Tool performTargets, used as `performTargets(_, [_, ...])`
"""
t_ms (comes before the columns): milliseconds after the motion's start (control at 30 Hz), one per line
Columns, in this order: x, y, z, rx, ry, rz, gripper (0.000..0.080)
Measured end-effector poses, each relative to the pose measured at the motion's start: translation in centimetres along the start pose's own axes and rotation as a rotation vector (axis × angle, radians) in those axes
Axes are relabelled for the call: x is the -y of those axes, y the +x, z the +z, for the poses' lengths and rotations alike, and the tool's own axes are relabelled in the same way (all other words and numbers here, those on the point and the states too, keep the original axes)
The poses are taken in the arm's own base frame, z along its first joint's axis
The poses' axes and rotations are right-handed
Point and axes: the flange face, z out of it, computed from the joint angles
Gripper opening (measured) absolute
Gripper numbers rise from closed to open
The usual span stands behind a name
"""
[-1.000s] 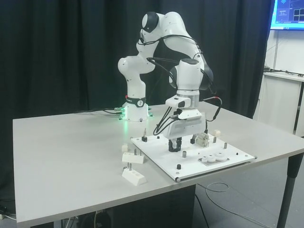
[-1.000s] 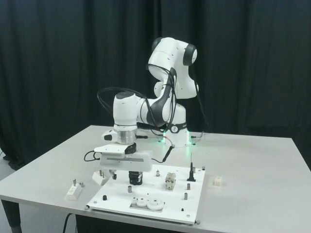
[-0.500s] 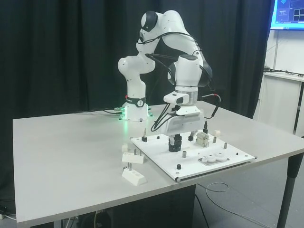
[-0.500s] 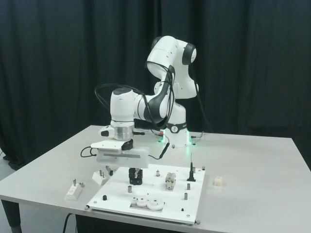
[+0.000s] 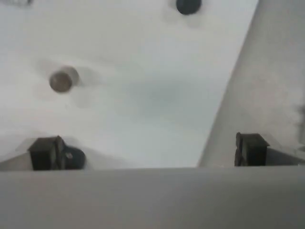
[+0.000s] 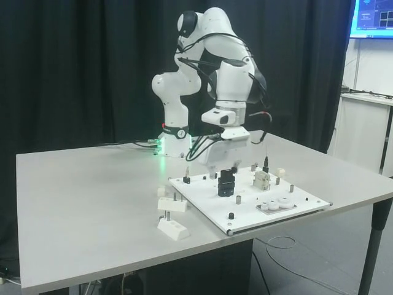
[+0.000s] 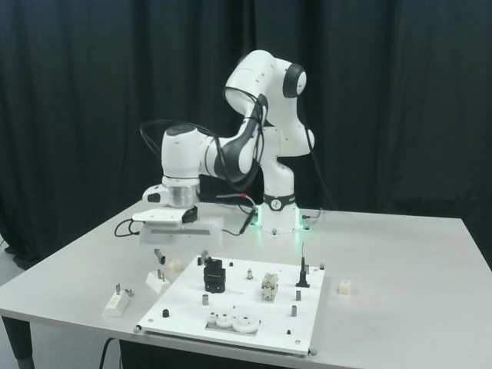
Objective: Pick square peg 1.
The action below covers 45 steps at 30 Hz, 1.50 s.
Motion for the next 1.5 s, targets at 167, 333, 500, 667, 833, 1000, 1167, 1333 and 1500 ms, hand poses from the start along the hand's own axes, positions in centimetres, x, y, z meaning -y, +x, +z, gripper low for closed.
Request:
performTargets(167, [-1.8,0.3,-0.7,0.015,0.007,-0.082,0.0800])
performTargets(333, [-3.4,0.6,-1.2,0.027,0.013,-0.147,0.0800])
performTargets(500, [-4.7,0.7,-1.4,0.035,0.016,-0.230,0.0800])
performTargets(667, [-5.8,0.7,-1.3,0.038,0.015,-0.317,0.0800])
performTargets(833, [-6.9,0.6,-1.2,0.042,0.011,-0.389,0.0800])
performTargets(1000, [-7.9,0.4,-0.9,0.052,0.009,-0.440,0.0800])
performTargets(1167, [-8.8,-0.1,-0.4,0.067,0.010,-0.481,0.0800])
performTargets(1333, [-9.7,-0.8,0.2,0.078,0.014,-0.504,0.0800])
performTargets(1500, [-10.6,-1.5,0.8,0.067,0.013,-0.528,0.0800])
